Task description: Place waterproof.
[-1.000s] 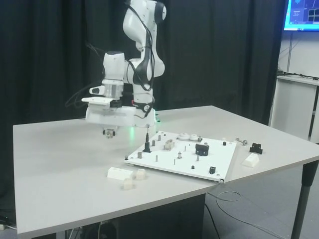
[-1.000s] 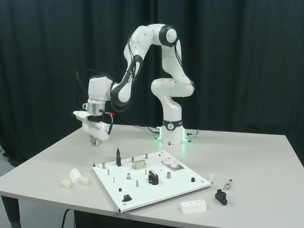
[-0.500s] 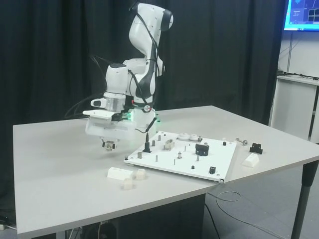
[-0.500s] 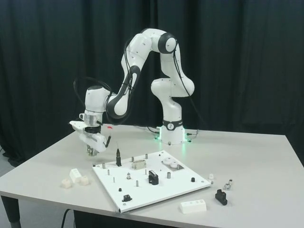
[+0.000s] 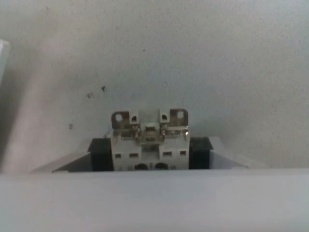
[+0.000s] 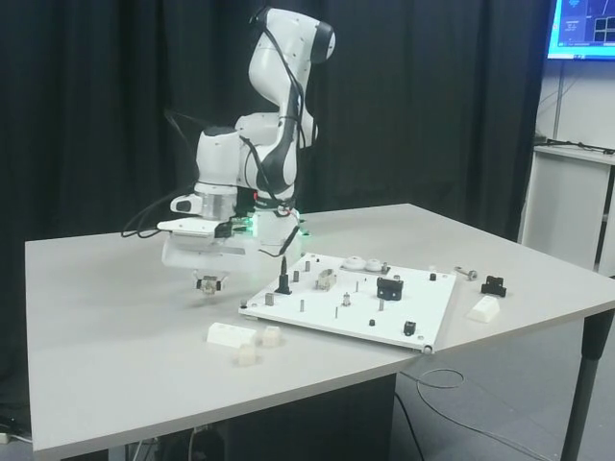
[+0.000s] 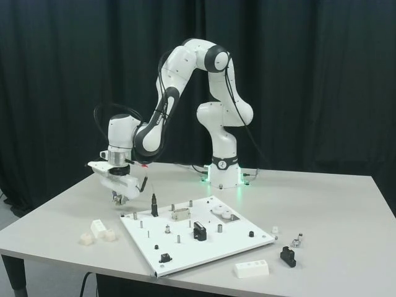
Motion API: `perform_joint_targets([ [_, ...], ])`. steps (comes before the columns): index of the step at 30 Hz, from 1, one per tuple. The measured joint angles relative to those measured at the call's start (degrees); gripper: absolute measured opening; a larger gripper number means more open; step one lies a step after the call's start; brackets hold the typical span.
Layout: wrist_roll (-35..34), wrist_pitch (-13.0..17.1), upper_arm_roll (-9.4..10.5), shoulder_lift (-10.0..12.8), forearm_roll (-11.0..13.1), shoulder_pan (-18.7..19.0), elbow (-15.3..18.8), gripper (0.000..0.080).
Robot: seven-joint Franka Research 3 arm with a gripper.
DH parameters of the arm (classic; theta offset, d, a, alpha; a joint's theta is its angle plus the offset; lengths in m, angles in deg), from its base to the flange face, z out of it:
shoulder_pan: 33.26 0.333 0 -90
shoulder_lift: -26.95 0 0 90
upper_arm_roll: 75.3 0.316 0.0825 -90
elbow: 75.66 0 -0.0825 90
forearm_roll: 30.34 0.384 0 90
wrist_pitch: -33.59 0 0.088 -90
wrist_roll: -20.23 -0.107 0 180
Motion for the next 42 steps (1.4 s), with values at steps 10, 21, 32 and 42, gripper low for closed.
perform_joint_targets([
  [10,7.2,-3.5,0.01,0.3,4.9,-1.1,-1.6,0.0323],
  [21,11.1,-4.8,0.42,3.9,10.0,-1.2,-4.5,0.0323],
  [32,11.9,-5.9,0.71,7.0,12.0,-1.2,-7.4,0.0501],
  [42,11.9,-8.8,-0.14,6.5,12.1,-1.2,-9.5,0.0736],
])
